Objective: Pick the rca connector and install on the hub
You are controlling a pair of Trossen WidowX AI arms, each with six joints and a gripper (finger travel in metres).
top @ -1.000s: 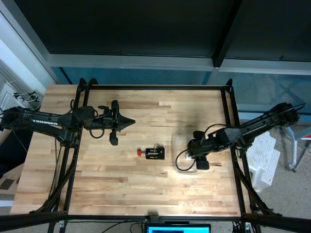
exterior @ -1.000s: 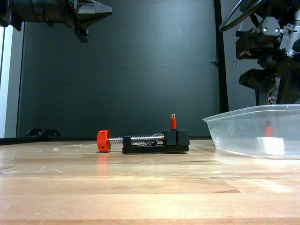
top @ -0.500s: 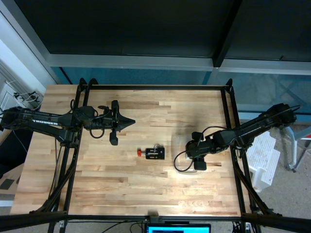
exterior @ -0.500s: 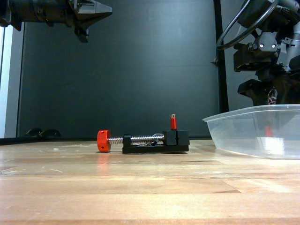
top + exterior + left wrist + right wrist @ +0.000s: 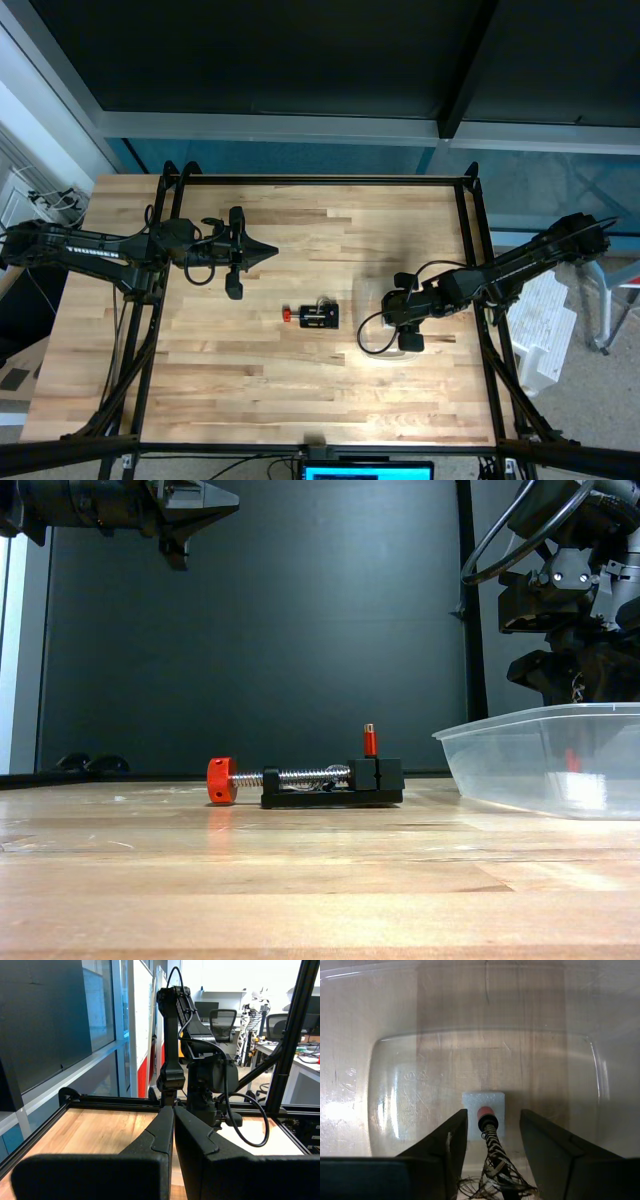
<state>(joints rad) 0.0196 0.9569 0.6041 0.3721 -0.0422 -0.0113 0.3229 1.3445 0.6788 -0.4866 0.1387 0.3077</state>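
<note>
The hub [image 5: 318,318] is a small black block with a red knob [image 5: 286,315], lying mid-table; in the low view a short red post [image 5: 369,741] stands on the hub [image 5: 332,780]. The rca connector [image 5: 487,1119], red-tipped with twisted wires, stands on a small white square [image 5: 470,1102] inside the clear tray [image 5: 395,1085]. My right gripper [image 5: 493,1112] is open with a finger on each side of the connector, not touching it. It hangs over the tray in the high view [image 5: 393,322]. My left gripper [image 5: 173,1108] is shut and empty, held high at the left [image 5: 268,252].
The clear plastic tray [image 5: 500,750] sits on the table right of the hub, its walls around my right gripper. A black frame rail [image 5: 320,181] runs along the table's far edge, with side rails at left and right. Bare wood lies between the hub and the tray.
My right gripper has shifted slightly left and lower into the tray, closer to the connector. The left arm and the hub have not moved.
</note>
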